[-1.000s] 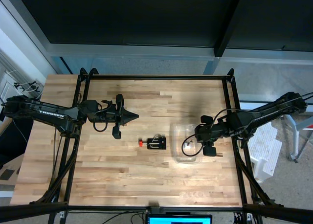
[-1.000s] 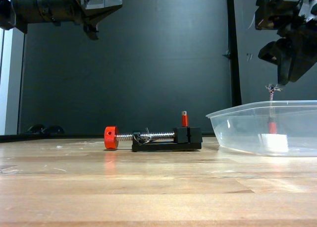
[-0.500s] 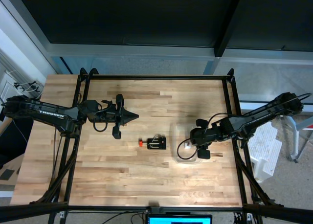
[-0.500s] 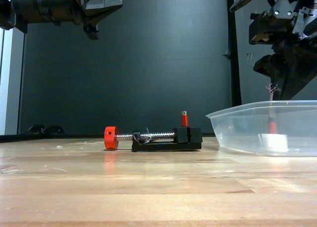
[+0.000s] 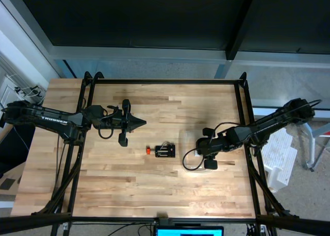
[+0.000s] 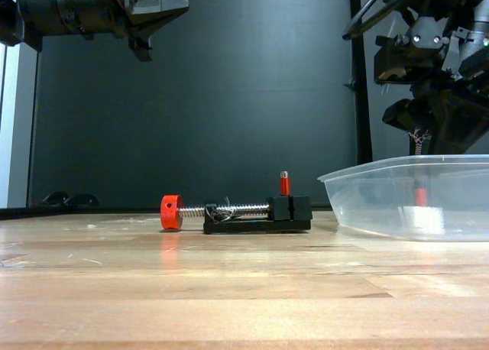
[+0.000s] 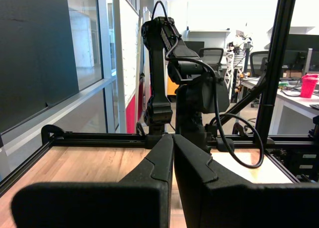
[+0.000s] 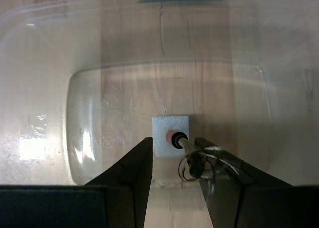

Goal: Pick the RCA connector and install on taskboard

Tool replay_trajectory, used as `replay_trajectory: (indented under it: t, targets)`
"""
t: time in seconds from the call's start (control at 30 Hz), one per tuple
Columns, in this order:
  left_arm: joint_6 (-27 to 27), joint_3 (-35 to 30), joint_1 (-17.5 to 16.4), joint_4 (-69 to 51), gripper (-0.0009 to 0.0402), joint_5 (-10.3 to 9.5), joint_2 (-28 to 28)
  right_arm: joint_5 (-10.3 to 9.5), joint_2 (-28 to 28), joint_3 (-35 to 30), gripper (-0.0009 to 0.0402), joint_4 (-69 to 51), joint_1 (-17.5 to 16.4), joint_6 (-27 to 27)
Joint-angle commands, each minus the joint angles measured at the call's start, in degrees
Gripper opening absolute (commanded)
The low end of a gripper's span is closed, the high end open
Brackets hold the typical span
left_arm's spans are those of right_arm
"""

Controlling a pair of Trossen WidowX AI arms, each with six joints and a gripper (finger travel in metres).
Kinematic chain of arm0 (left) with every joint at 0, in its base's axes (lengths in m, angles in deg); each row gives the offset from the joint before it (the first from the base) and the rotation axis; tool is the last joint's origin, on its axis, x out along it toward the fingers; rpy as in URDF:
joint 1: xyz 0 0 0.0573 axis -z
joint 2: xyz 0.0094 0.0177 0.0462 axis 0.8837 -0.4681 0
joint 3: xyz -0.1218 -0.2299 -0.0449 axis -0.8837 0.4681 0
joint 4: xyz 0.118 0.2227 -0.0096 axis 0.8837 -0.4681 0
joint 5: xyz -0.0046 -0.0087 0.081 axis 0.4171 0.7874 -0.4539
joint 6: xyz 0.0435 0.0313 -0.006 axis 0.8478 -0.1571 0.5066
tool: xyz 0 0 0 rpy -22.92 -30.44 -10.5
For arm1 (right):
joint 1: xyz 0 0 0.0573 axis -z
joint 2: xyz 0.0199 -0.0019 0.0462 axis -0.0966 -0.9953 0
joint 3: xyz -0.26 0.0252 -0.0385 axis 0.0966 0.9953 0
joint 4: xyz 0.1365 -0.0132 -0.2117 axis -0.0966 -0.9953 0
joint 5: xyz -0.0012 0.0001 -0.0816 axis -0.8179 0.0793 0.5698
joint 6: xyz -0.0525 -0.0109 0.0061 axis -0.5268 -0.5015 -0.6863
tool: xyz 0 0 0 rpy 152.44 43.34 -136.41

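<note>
The left tool hangs clenched, high above the table. The taskboard lies mid-table. Just right of it, the RCA connector stands inside a clear tray, between the released fingers of the right tool.

Robotics lab inside an open-plan office. Wood-top table in black frame, two arms: left gripper parked above its left, right gripper over the right. Behind: desks, office chairs, glass partition.
</note>
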Motion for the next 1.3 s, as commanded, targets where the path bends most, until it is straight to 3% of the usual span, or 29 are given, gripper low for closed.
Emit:
replay_trajectory:
  t: [0.03, 0.43, 0.87, 1.13, 1.3]
  targets:
    - [0.0, 0.0, 0.0, 0.0, 0.0, 0.0, 0.0, 0.02, -1.22, 0.0, 0.0114, 0.74, 0.0, -0.42]
    - [0.02, 0.0, -0.02, 0.0, 0.0, 0.0, 0.0, 0.02, -4.63, 0.0, 0.0114, 2.64, 0.11, -1.51]
    - [0.0, 0.0, 0.0, 0.0, 0.0, 0.0, -0.02, 0.2, -4.63, 0.15, 0.0114, 2.67, 0.39, -1.44]
    - [0.02, 0.0, 0.0, 0.0, 0.0, 0.0, 0.0, 1.55, -4.63, 0.15, 0.0113, 2.67, 0.39, -1.29]
    - [0.02, 0.0, 0.0, 0.0, 0.0, 0.0, -0.02, 1.42, -4.63, 0.15, 0.0096, 2.62, 0.39, -1.31]
